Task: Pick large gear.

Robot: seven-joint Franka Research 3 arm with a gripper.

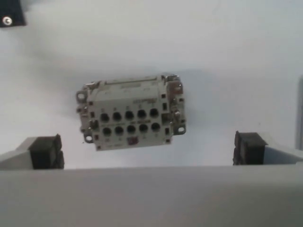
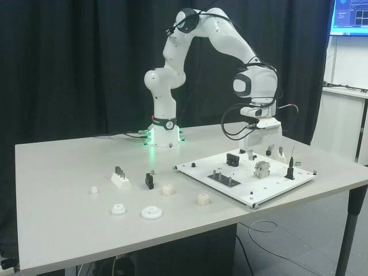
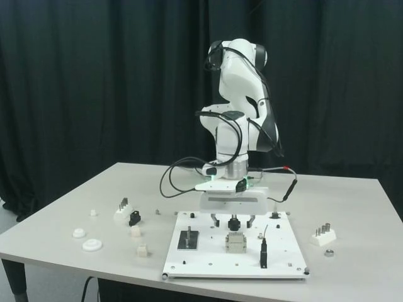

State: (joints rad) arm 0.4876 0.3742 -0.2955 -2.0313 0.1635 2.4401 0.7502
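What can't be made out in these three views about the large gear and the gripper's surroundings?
- Large gear: outside the wrist view; in both room views too small to show its teeth.
- Smaller gear: likewise too small for detail.
- Connector block: markings unreadable in the wrist view.
- Gripper: fingertips partly cut by the camera housing in the wrist view.
- White board: small parts too small to identify.

Arm shell [image 2: 218, 34] is looking like glossy white plastic, catching highlights. Table [image 2: 63, 172] is showing a matt grey, smooth top. White board [image 2: 276, 190] is reading smooth, slightly satin. Connector block [image 1: 131, 113] is looking like pale moulded plastic with metal clips and screws. Large gear [image 2: 152, 213] is appearing as matt white plastic. Black curtain [image 3: 94, 75] behind is hanging as matt cloth. Finger pads [image 1: 46, 152] are looking ribbed, black, rubbery.
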